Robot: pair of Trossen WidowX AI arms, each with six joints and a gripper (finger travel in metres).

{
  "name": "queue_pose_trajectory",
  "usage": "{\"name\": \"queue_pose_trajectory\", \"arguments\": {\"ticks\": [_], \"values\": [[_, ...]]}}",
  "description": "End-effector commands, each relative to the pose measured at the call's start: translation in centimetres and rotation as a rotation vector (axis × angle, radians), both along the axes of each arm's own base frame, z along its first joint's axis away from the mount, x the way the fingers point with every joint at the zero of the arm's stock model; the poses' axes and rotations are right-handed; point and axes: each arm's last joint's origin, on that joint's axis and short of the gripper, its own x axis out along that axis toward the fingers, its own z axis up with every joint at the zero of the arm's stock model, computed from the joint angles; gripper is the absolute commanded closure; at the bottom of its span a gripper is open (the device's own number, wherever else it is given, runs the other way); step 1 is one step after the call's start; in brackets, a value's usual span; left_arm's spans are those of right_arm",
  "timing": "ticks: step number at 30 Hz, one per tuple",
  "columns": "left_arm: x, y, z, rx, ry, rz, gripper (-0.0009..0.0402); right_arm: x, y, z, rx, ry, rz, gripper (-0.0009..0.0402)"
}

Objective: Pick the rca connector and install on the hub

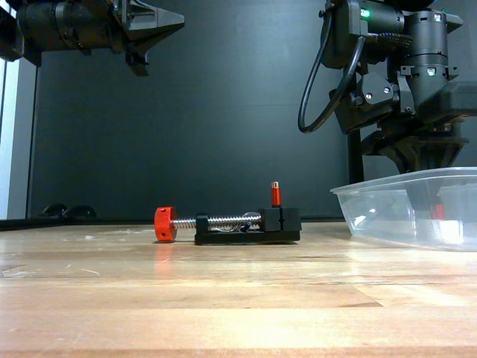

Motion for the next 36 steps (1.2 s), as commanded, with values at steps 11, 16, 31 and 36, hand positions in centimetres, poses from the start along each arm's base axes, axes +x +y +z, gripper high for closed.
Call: {"name": "queue_pose_trajectory", "arguments": {"ticks": [11, 16, 31, 36], "values": [[0.0, 0.0, 0.0, 0.0, 0.0, 0.0, 0.0393, -0.2, 0.0, 0.8, 0.009, -0.029, 0.002, 0.0316], [0.0, 0.0, 0.0, 0.0, 0.0, 0.0, 0.0393, -0.3, -0.1, 1.3, 0.013, -0.047, 0.001, 0.0262], [0.0, 0.0, 0.0, 0.0, 0.0, 0.0, 0.0393, -1.5, -0.3, 1.7, 0.006, -0.032, 0.03, 0.0209], [0.0, 0.0, 0.0, 0.0, 0.0, 0.0, 0.0393, -2.1, -0.4, 1.7, 0.006, -0.035, 0.031, 0.0214]]}}
